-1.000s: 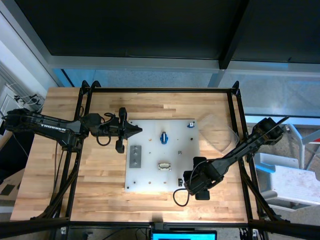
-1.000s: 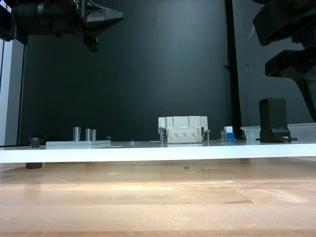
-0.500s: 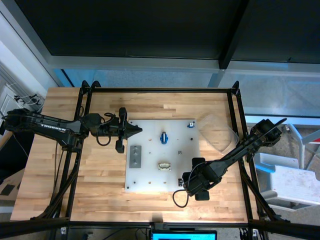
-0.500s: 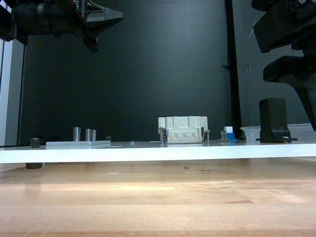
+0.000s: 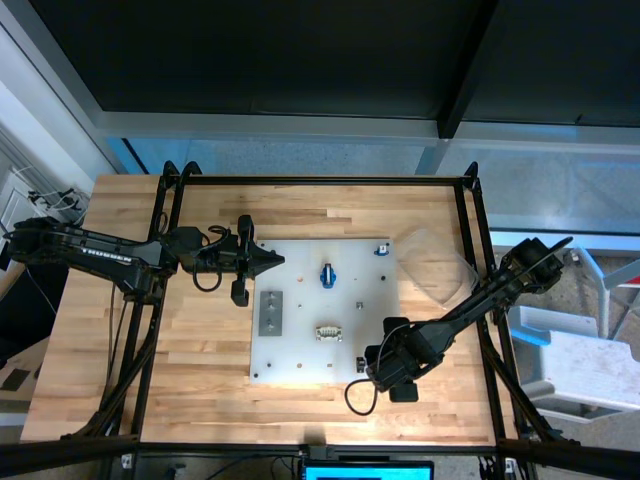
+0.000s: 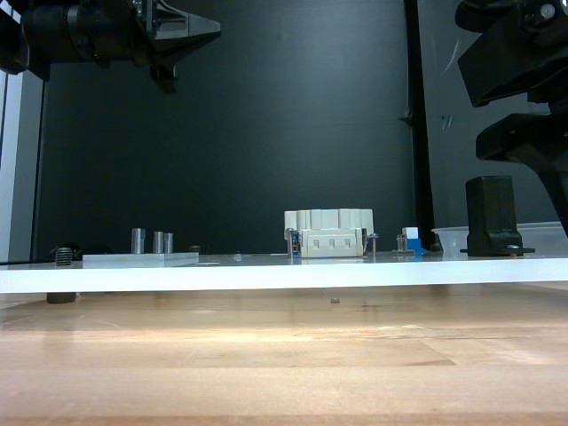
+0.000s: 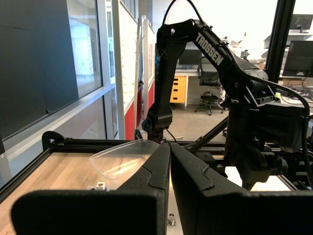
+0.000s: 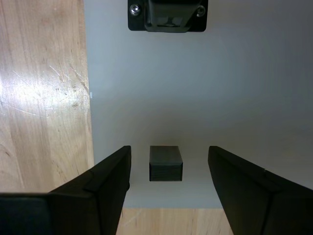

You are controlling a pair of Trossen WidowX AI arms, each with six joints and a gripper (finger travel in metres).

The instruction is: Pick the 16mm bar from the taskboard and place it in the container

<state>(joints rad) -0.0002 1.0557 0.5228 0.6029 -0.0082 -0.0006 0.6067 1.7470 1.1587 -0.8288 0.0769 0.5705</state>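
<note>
Wooden desk (image 5: 200, 340), black backdrop. Nothing picked yet: 16mm bar (image 8: 166, 164), seemingly the dark block, stands at taskboard (image 5: 300, 340) near-right corner. Wide-spread right hand (image 8: 168, 149) straddles it without contact. Closed left hand (image 5: 278, 260) hangs over far-left edge. Beyond board, container (image 5: 432, 262) looks empty; grasp, lift, carry remain.

White taskboard (image 5: 300, 340), blue knob (image 5: 327, 275), grey block (image 5: 271, 312), pale wood-grain table (image 5: 90, 330)

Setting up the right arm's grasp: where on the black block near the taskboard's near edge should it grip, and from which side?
I'd come straight down and close on the two flat sides of the black block, near its top. It stands upright on the taskboard, taller than wide, centred between the open jaws of the right gripper. The left gripper, shut, hovers above the board's far-left corner.
</note>
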